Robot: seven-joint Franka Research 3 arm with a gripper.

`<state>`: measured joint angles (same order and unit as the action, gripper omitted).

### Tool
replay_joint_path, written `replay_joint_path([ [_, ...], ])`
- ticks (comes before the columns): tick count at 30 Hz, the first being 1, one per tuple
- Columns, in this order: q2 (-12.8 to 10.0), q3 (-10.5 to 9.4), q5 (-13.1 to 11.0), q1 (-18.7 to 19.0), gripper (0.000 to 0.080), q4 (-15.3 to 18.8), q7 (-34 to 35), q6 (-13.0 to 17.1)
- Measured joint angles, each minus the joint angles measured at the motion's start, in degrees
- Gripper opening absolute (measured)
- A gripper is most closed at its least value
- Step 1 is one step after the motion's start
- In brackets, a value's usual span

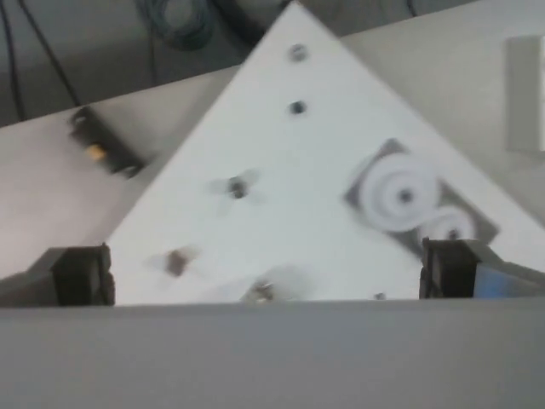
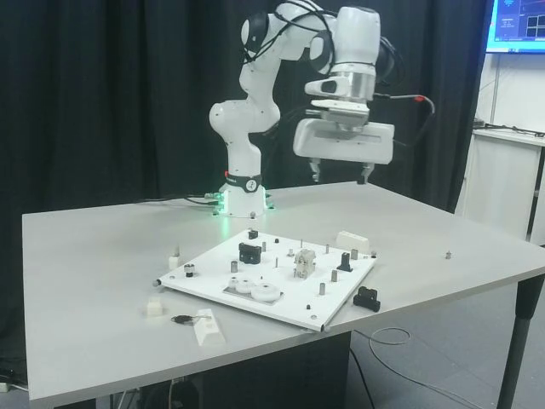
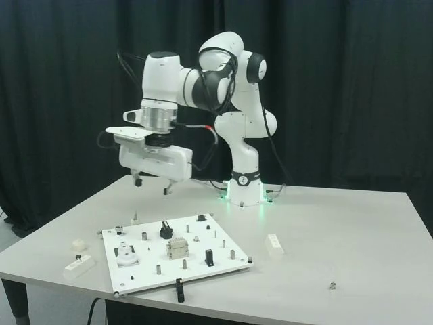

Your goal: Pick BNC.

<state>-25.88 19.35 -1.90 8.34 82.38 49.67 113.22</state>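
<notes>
A: What lies on the grey table (image 2: pixel 94 256)?

B: A white board (image 2: pixel 349 281) near the front edge, set with small posts and fittings; on it a black block (image 2: pixel 249 252), a pale connector block (image 2: pixel 304 262) near its middle, a black upright clip (image 2: pixel 343 258), and two white round gears (image 2: pixel 256 290) on a grey plate; off the board, a white block (image 2: pixel 352 240) lies beside its far corner, a black bracket (image 2: pixel 367 297) sits at its near corner by the table edge, and two small white pieces (image 2: pixel 207 325) with a short dark cable lie at its other side; a lone small stud (image 2: pixel 447 253) stands well apart.

A: And the BNC?

B: I cannot tell which of the small fittings on the board it is; nothing stands between the claw and the board.

A: The arm?

B: The white arm (image 3: pixel 226 78) rises from its base (image 3: pixel 245 189) with green light at the foot, folds over at the top and hangs its wrist straight down; the gripper (image 2: pixel 339 174) hovers high above the board's far side.

A: The claw?

B: Spread wide, both black fingertips (image 1: pixel 83 274) far apart in the wrist view, holding nothing.

A: Any writing?

B: None readable; a screen (image 2: pixel 516 25) shows at the room's corner, its text too small to read.
</notes>
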Motion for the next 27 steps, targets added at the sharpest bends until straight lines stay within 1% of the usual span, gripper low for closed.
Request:
replay_joint_path([
  [5,0.0,-2.05,0.0,0.84,0.08,-0.35,3.58,-1.42],
  [12,0.0,-3.9,0.0,3.45,0.08,-0.53,9.43,-3.58],
  [18,0.0,-4.86,0.0,6.65,0.08,-0.65,15.43,-5.27],
  [27,-0.06,-5.01,-0.01,12.84,0.08,-0.67,24.35,-7.18],
])
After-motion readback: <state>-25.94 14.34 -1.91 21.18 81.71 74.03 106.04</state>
